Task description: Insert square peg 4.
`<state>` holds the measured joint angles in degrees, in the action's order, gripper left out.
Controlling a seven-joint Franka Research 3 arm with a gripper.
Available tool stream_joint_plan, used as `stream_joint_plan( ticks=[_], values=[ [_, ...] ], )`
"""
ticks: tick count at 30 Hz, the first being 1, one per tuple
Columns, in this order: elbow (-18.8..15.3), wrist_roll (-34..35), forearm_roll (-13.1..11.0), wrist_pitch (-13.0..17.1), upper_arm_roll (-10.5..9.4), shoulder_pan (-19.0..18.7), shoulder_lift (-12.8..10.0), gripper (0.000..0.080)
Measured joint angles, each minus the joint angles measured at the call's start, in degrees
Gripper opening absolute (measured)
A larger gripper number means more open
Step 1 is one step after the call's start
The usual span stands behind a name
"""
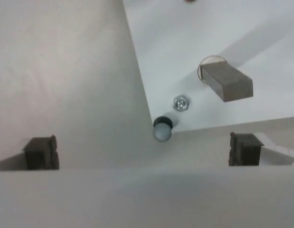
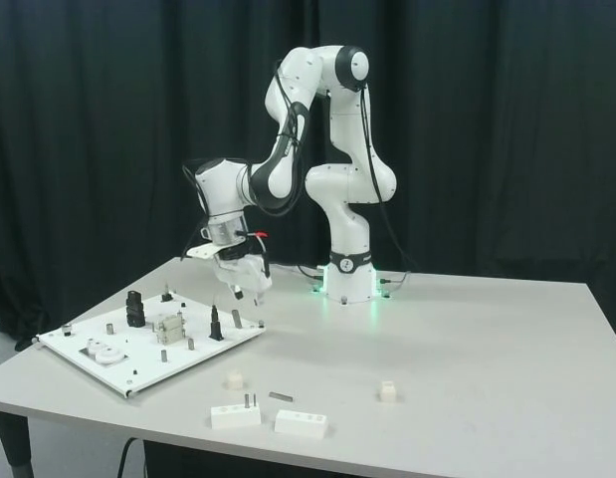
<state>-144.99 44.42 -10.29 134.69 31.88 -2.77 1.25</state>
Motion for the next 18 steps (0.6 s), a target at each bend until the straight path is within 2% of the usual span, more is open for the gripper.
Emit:
stream_joint_plan(
  ticks=[18],
  values=[
    [-0.34, 0.0, 0.37, 2.46, 0.13, 0.19, -1.07, 0.08]
  ],
)
